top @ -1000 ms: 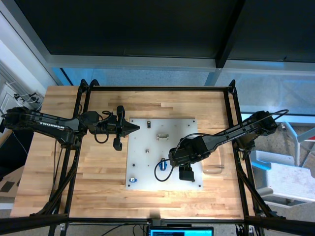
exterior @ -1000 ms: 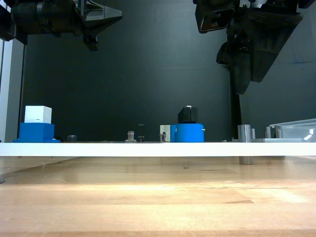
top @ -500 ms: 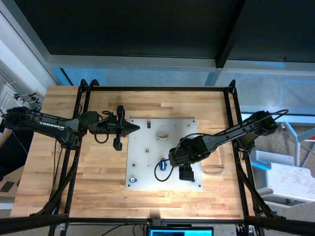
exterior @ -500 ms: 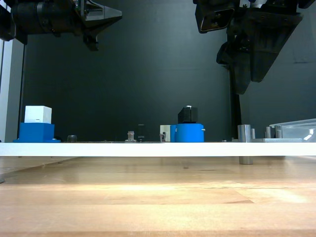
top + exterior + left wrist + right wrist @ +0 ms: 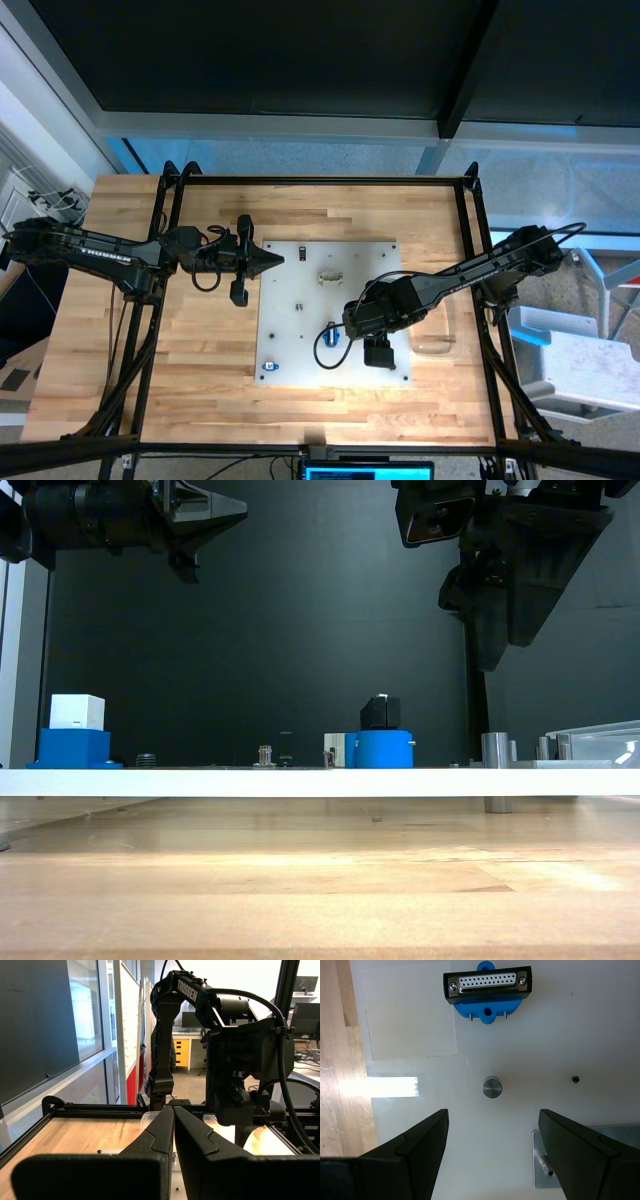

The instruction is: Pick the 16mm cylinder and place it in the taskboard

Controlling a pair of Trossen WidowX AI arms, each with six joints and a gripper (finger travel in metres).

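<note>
High view: one wooden table (image 5: 200, 370) carries one white square taskboard (image 5: 300, 350), with two black arms reaching inward from its left and right edges. The left gripper (image 5: 276, 259) hangs over the board's far-left edge, pointing right. The right gripper (image 5: 353, 322) hangs over the board's near-right part, pointing down. One clear tray (image 5: 436, 347) lies just beside the board's right edge.

Left wrist view: the two fingers (image 5: 155, 1135) of the left gripper are pressed together along their length, with nothing between them.

Right wrist view: the right gripper's two fingers (image 5: 420, 1145) are spread wide apart and hold nothing. One 16mm cylinder (image 5: 492, 1086) stands upright on the taskboard's white surface. It is in line with the gap between the fingers, just beyond their tips, and touches neither. Beyond it sits one D-sub connector (image 5: 487, 982) with two end screws, fixed on one blue mount (image 5: 487, 1012).

Low view: both grippers hang well above the board. The right one is directly over a single upright grey peg on the board's right part, with clear air between them. Two blue parts stand on the board. One round blue fitting (image 5: 384, 750) with a black top is at the centre. One blue base (image 5: 72, 747) bearing one white cube (image 5: 77, 712) is at the left.
</note>
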